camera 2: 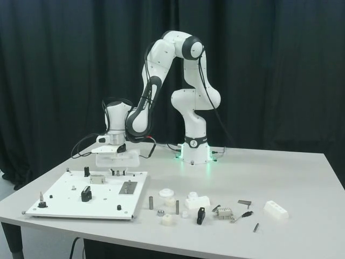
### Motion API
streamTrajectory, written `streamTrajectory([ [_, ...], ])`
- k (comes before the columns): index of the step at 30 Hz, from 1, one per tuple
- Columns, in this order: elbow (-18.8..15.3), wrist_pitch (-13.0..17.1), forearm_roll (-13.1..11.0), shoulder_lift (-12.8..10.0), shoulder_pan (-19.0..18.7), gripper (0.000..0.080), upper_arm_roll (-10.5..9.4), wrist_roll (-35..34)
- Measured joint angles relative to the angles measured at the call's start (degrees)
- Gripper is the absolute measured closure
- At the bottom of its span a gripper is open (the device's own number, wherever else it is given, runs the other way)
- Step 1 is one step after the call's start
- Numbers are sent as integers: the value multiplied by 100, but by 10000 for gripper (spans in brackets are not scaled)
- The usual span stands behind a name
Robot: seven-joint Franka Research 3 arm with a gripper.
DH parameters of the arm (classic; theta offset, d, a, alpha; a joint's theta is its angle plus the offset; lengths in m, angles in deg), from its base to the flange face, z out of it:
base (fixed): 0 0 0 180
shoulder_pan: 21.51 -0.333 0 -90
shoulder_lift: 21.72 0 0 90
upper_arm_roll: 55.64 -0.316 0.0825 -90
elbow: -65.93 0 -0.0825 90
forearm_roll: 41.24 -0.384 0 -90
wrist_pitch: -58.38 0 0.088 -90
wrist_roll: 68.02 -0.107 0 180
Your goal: Remove round peg 3.
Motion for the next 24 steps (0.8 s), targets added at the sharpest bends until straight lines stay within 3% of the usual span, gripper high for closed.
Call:
streamTrajectory([
  [4, 9, 8, -22, 0, 0, 310, -25, 3],
  [5, 12, 8, -30, 0, 0, 528, -31, 3],
  [10, 26, 43, -56, -3, -1, 528, -45, 3],
  [11, 26, 43, -58, -3, -1, 689, -45, 3],
  [24, 27, 46, -88, -3, 2, 689, -42, 3],
])
